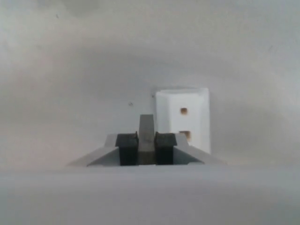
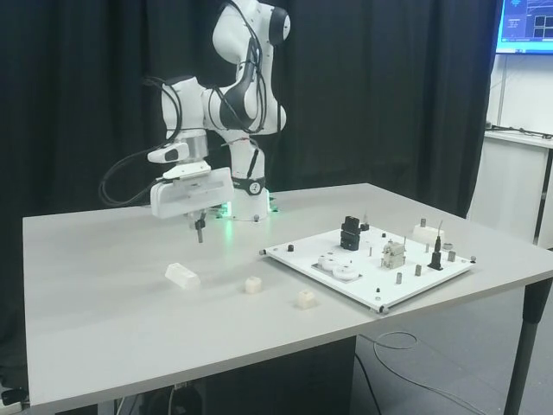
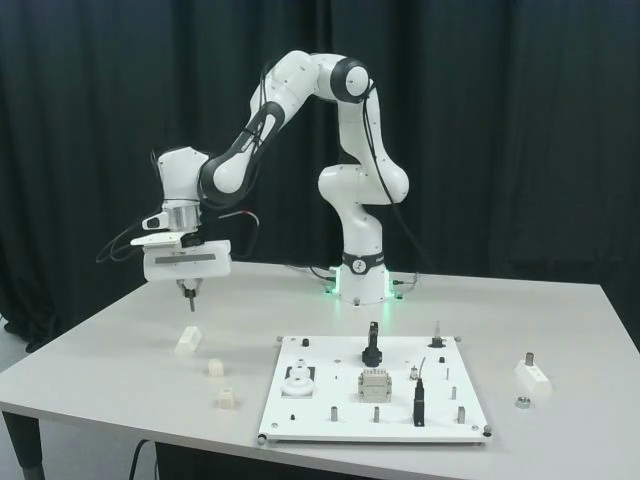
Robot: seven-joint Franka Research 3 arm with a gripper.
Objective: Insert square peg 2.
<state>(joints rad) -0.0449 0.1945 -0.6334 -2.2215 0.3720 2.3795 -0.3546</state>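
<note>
My gripper (image 1: 146,144) is shut on a slim grey square peg (image 1: 146,133) that hangs point-down between the black pads (image 1: 126,147). In the room views the gripper (image 2: 198,220) (image 3: 188,288) hovers well above the table with the peg (image 2: 200,232) (image 3: 191,300) sticking out below. A white block (image 1: 183,119) with two small square holes lies on the table just beyond the peg. The same block (image 2: 182,275) (image 3: 187,342) sits below and in front of the gripper.
Two small white cubes (image 2: 252,284) (image 2: 304,299) lie near the block. A white assembly board (image 2: 371,259) (image 3: 375,400) with pegs, gears and black fixtures covers the table's right side. Another white block (image 3: 532,376) lies beyond the board. The arm's base (image 3: 362,280) stands at the back.
</note>
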